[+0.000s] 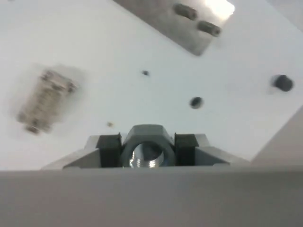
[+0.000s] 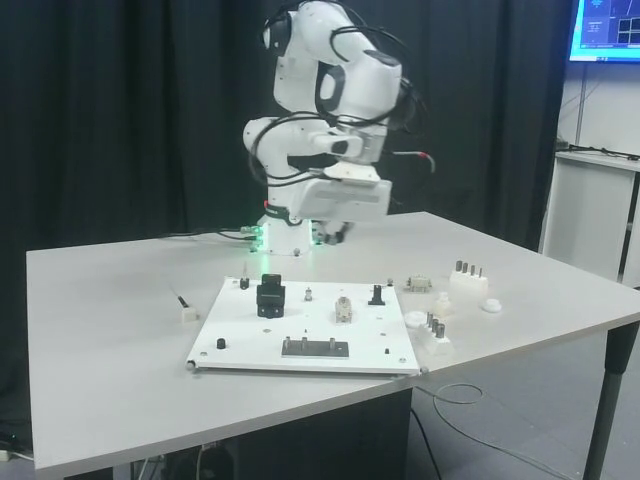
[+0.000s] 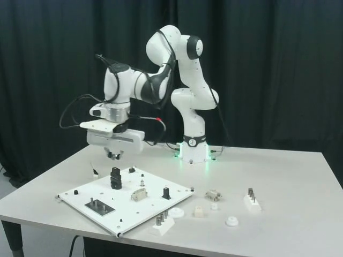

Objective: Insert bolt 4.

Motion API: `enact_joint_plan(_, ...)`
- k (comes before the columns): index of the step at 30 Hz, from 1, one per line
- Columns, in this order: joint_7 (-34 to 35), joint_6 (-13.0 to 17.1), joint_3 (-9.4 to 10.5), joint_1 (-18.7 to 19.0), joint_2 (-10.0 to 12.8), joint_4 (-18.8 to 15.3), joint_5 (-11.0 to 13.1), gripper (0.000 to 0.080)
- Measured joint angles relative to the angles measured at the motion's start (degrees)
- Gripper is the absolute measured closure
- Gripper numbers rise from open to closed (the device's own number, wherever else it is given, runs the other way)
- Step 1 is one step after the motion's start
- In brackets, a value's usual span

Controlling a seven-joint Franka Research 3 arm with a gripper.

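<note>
Risk lies in alignment: the gripper (image 1: 147, 153), its black pads closed narrowly on bolt 4 (image 1: 148, 152), hangs well above the white board (image 2: 300, 350). Below it sits a small dark hole (image 1: 196, 102); a tilted bolt could jam there.

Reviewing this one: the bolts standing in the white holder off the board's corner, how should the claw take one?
By the exposed top end, coming straight down: the bolts stand upright, their lower ends sunk in the holder. Note that the claw is already shut on a threaded hex piece.
</note>
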Motion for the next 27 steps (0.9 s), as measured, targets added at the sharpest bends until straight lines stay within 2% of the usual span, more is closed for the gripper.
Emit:
enact_joint_plan(7,-8.73,0.29,-4.58,0.00,-0.02,0.00,2.90,0.0566)
enact_joint_plan(16,-16.40,2.98,-10.36,-0.01,0.26,-0.15,7.08,0.0566)
enact_joint_plan(27,-27.83,7.32,-15.51,-0.02,2.02,-0.56,13.27,0.0566)
